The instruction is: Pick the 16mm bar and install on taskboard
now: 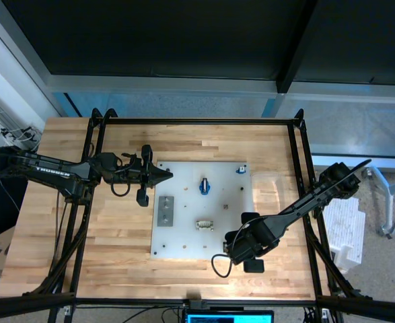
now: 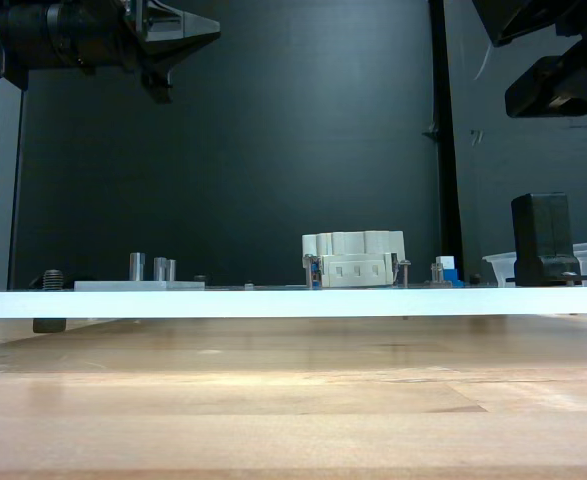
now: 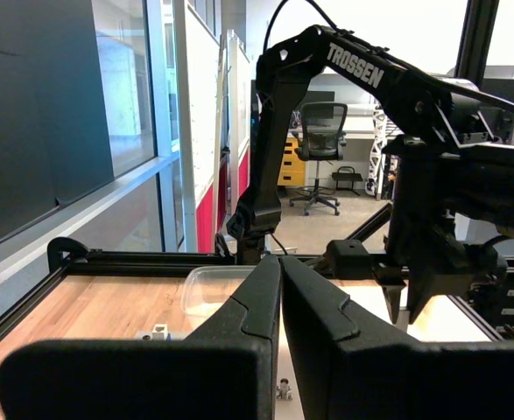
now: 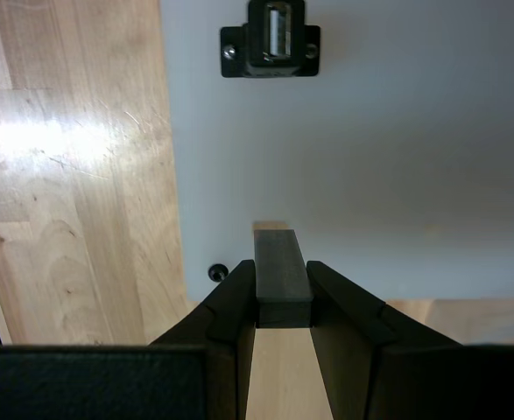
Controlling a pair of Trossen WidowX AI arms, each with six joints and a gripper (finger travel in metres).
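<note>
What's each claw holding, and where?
Right gripper, at the taskboard corner, pinches the 16mm bar by one end; left gripper, above its left edge, holds nothing.

Your wooden table and what sits on it

You have a pale plank table with the white taskboard lying flat near its middle, lifted slightly off the wood, and a clear plastic tray just beside the board's right edge, toward the far side.
</note>
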